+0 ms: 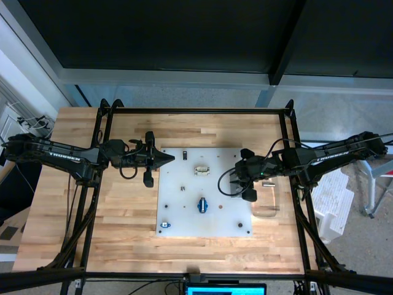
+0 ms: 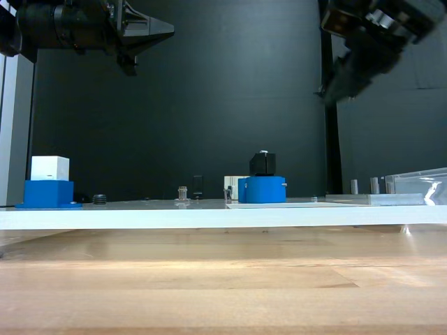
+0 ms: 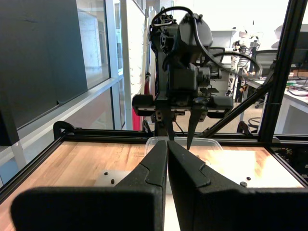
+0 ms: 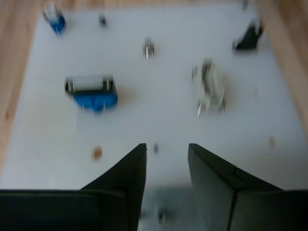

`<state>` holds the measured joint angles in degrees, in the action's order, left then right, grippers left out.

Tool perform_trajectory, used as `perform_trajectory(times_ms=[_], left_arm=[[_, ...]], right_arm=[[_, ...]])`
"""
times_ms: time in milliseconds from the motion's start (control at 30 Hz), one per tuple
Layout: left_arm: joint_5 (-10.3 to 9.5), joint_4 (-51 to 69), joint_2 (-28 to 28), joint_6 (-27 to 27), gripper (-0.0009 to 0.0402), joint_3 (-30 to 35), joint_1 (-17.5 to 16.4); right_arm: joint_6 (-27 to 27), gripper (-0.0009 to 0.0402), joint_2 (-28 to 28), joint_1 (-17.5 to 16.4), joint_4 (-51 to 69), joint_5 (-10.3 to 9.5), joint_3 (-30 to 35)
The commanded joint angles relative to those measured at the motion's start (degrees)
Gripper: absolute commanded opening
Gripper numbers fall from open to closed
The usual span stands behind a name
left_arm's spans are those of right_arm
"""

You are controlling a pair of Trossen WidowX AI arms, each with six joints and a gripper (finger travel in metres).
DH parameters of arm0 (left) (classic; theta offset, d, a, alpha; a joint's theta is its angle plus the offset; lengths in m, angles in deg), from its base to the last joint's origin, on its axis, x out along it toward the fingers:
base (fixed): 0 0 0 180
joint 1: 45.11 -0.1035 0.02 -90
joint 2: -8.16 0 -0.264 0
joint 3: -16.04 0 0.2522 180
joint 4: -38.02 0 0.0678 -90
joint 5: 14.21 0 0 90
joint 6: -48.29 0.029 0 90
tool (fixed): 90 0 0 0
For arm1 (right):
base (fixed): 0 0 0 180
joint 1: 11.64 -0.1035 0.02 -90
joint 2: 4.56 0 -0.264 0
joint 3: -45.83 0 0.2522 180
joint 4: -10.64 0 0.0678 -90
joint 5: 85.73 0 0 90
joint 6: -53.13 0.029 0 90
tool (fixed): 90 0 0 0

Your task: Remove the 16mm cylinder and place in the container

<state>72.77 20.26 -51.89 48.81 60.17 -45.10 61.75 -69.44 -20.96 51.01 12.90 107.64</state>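
**Ana:** Right gripper (image 4: pixel 166 147) is hovering with its two black fingers spread apart, gripping nothing, above the solid grey metal block (image 2: pixel 370 199).

**Ben:** Where is the short silver-grey metal cylinder (image 2: pixel 375 185) sitting?

**Ana:** I'm judging it to be the stubbier of the pegs standing upright in that block, at the right edge of the white rectangular task board (image 1: pixel 184 209). Nothing is lifting it yet.

**Ben:** Then the fingers should be centring on the thick peg, not the thin one beside it. They should be coming straight down and closing low on its body. After that they should be pulling vertically, so it isn't binding in its hole.

**Ana:** The clear rectangular plastic tub (image 1: pixel 264 214) is waiting just beside the board's right edge, so the carry is looking short.

**Ben:** And further across?

**Ana:** Left gripper (image 1: pixel 172 158) is hanging high above the board's left edge, fingers pressed together and carrying nothing, well apart from the work.
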Motion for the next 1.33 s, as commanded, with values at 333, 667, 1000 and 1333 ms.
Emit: perform_trajectory(times_ms=[333,667,1000,1333], left_arm=[[0.02,0.0,0.0,0.0,0.0,0.0,0.0],[0.02,0.0,0.0,0.0,0.0,0.0,0.0],[0.02,0.0,0.0,0.0,0.0,0.0,0.0],[0.02,0.0,0.0,0.0,0.0,0.0,0.0]], right_arm=[[-8.0,0.002,0.0,4.4,-24.6,-1.7,-2.6],[-9.5,0.0,-0.1,8.2,-44.5,-7.26,-7.8],[-8.5,0.0,0.0,10.7,-55.6,-11.76,-10.6],[-5.9,0.0,-0.1,13.8,-60.7,-13.38,-14.1]])
